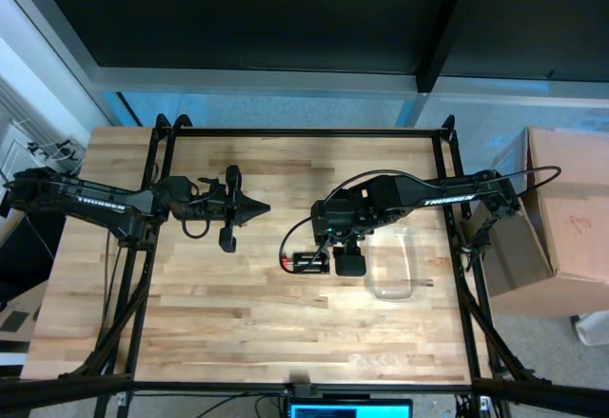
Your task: Remove the USB-C connector from the USB-C receptacle and place in the container
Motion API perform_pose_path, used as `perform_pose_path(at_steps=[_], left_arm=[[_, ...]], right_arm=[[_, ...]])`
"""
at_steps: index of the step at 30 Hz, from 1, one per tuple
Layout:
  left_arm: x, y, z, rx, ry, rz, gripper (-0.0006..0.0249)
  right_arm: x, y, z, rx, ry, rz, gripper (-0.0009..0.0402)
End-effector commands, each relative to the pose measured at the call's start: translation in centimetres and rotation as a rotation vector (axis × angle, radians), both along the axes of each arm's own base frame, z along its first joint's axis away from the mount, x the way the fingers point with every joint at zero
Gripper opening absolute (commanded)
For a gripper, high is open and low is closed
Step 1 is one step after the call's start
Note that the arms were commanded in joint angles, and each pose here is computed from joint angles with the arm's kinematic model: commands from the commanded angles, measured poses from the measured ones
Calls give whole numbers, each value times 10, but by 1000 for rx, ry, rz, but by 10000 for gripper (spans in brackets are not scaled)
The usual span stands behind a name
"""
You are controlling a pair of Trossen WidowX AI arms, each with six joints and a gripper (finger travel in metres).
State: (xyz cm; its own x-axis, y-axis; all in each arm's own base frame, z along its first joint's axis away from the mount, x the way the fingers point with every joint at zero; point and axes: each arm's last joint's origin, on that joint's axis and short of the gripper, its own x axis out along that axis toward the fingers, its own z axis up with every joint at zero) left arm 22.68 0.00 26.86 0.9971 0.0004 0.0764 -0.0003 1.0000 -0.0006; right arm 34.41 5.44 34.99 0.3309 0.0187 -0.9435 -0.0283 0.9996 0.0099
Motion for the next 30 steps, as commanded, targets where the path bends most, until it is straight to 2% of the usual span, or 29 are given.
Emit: perform_pose_path(at_steps=[1,4,15,26,30], left_arm=[[0,0,0,0,0,0,0],[0,0,0,0,0,0,0],[0,0,0,0,0,0,0],[0,0,0,0,0,0,0],[0,0,0,0,0,0,0]], right_arm=[[1,1,-2,-6,7,2,238],[5,1,-7,-34,23,-2,237],[20,5,-34,-42,89,4,232],[21,9,-79,-46,122,11,232],[22,10,-89,-46,116,14,232]])
